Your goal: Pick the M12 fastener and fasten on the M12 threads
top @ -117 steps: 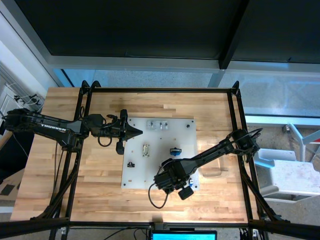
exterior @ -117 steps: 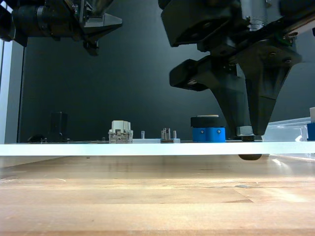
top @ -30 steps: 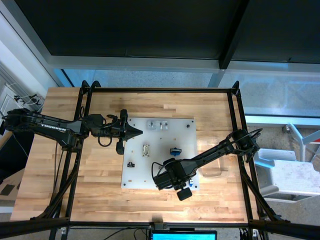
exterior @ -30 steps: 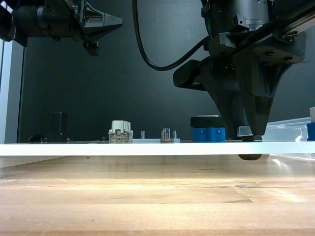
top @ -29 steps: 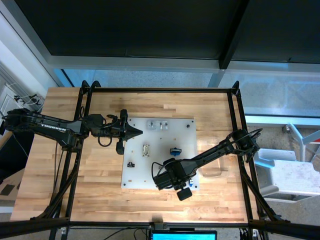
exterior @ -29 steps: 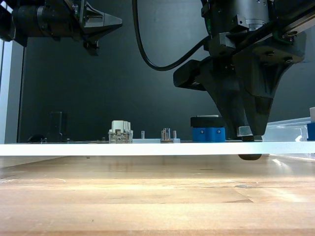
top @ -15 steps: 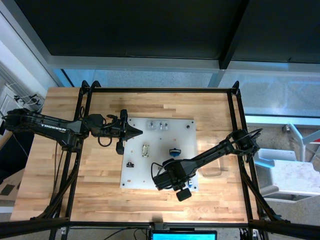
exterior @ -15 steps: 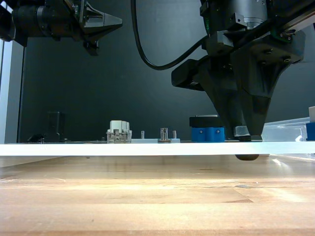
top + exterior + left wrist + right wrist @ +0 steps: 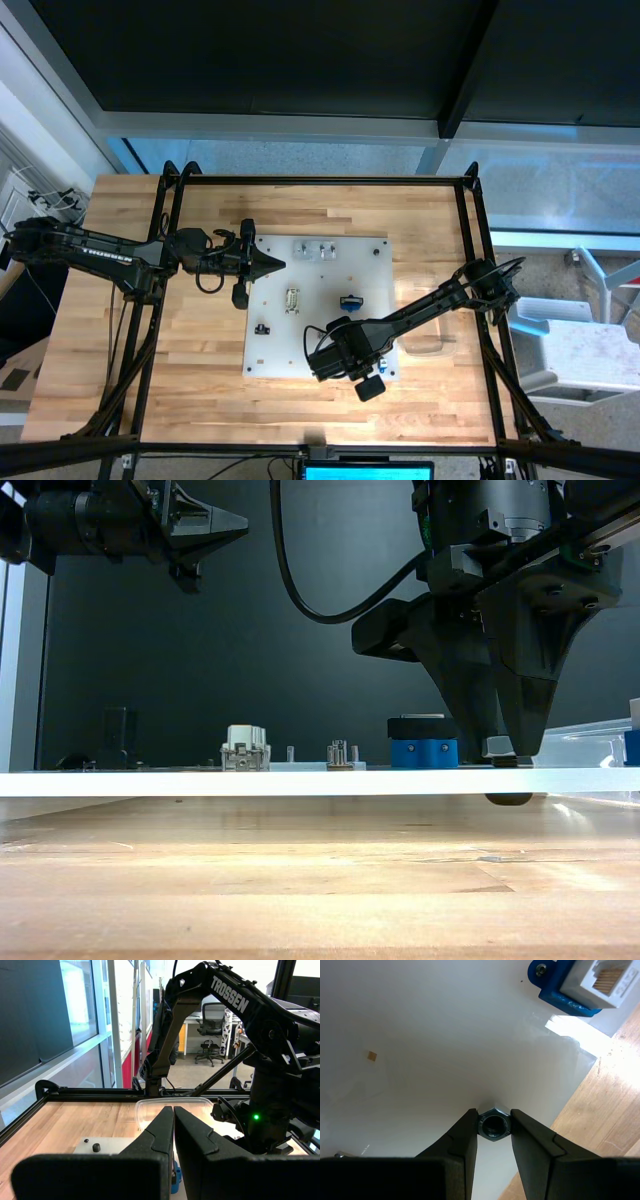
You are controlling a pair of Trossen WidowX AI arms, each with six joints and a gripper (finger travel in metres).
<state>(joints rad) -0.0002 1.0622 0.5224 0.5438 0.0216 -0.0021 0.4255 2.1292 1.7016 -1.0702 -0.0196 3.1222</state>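
My right gripper (image 9: pixel 503 748) points straight down at the white board's (image 9: pixel 268 345) near right edge, shut on the small silver M12 nut (image 9: pixel 494 1125). In the right wrist view both fingers press the nut's flats, and its bore looks dark. The low view shows the nut (image 9: pixel 497 746) sitting on top of the short dark stud (image 9: pixel 508 762), of which only a sliver shows. From above, the right gripper (image 9: pixel 342 362) hides both nut and stud. My left gripper (image 9: pixel 276 264) hovers shut and empty at the board's far left corner, high above it.
A clear tray (image 9: pixel 428 338) lies right of the board, with nothing visible in it. A blue-and-black fitting (image 9: pixel 423 748) stands just behind the right gripper. A grey connector (image 9: pixel 245 750) and small silver posts (image 9: pixel 340 753) stand mid-board. A blue-and-white socket (image 9: pixel 584 982) is near the board's edge.
Since the earliest frames the right wrist has turned around the nut, swinging its cable leftward. Over the last second it only shifted slightly. The left arm has stayed still.
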